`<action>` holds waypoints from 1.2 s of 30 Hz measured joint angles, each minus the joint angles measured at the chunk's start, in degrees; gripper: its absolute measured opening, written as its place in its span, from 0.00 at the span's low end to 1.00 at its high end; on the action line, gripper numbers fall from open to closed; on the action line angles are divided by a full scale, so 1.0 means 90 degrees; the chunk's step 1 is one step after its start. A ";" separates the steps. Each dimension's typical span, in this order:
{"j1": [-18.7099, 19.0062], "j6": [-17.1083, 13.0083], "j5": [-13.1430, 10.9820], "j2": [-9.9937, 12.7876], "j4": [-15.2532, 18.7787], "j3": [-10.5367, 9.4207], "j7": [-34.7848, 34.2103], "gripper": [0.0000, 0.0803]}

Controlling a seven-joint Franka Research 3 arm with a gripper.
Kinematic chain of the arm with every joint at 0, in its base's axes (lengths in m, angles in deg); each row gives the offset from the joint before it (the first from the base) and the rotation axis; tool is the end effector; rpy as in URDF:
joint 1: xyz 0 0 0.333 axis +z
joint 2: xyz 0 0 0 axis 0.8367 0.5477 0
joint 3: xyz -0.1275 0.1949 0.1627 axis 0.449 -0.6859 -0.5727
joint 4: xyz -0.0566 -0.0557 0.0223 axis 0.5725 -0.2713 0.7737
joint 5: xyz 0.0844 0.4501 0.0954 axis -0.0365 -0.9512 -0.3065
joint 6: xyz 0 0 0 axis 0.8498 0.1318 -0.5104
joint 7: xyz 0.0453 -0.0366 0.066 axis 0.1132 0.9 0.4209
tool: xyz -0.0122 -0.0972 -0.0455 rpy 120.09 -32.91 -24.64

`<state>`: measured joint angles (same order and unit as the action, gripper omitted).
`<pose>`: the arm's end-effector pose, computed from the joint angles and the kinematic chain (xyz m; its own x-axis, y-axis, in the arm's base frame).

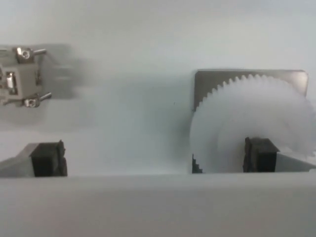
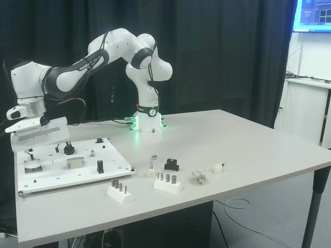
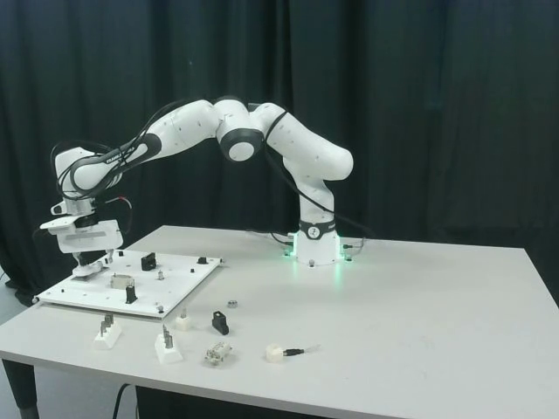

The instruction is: Insert large gear.

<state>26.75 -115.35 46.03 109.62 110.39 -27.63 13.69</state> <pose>0.3757 -0.6727 0.1953 0.7083 -0.7001 -0.0911 -0.7058 -0.6992 -0.1139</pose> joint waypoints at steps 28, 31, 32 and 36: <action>0.0016 -0.0020 -0.0026 -0.0032 0.0127 -0.0029 0.0000 1.00; 0.0027 -0.0052 -0.0027 -0.0036 0.0141 -0.0028 0.0000 1.00; 0.0029 -0.0056 -0.0027 -0.0036 0.0142 -0.0028 0.0000 1.00; 0.0036 -0.0066 -0.0028 -0.0036 0.0142 -0.0027 0.0001 1.00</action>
<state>27.08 -115.94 45.78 109.30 111.66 -27.88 13.70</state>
